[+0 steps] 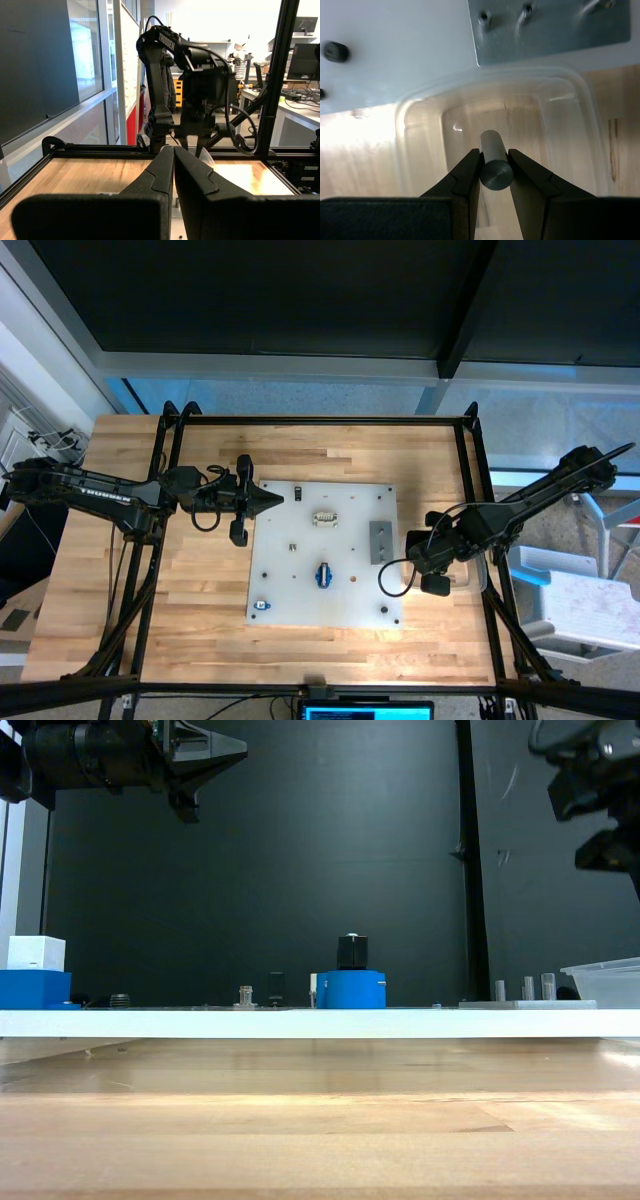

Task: Pick the 16mm cylinder and place it in the taskboard

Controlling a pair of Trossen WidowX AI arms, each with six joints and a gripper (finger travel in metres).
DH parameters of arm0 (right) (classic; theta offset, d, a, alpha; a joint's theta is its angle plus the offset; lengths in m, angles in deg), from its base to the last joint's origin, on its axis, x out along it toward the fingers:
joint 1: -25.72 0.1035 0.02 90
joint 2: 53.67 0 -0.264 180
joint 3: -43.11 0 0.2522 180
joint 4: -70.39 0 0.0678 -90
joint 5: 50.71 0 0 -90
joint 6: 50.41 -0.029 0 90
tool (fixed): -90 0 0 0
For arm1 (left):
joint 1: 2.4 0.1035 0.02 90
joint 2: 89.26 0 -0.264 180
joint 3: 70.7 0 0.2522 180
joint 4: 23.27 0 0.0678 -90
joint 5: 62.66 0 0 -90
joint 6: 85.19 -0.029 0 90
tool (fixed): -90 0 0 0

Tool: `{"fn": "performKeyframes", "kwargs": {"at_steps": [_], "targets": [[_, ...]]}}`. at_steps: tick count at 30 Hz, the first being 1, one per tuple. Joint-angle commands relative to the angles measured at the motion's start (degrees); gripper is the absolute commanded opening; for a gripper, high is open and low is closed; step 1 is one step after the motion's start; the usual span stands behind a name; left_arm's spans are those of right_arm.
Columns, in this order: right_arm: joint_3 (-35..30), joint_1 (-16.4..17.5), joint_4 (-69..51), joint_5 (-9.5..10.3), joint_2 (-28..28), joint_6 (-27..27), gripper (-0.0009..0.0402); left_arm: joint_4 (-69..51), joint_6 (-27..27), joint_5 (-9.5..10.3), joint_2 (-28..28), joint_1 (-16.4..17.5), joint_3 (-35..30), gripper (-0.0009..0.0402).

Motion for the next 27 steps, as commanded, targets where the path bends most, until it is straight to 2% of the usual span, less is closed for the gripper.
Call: {"fn": "performKeyframes", "kwargs": {"at_steps": [1,9,21,25,27], "targets": [[-2.78,-0.07,-2.75,0.0,-0.28,0.66,0.0023,0.02,-0.02,0.0,0.0,0.0,-0.02,0.0],[-7.58,-1.27,-5.6,0.04,-3.58,2.27,0.0023,0.02,-0.02,0.0,0.0,0.0,-0.02,0.0],[-15.76,-4.11,-6.29,0.24,-12.07,4.0,0.0023,0.02,-0.02,0.0,0.0,0.0,-0.02,0.0],[-19.54,-5.18,-6.69,1.49,-15.82,5.81,0.0023,0.02,0.0,0.0,0.0,0.0,-0.02,0.0],[-21.18,-5.68,-6.67,1.46,-17.62,6.62,0.0023,0.02,0.0,0.0,0.0,0.02,-0.02,0.0]]}}
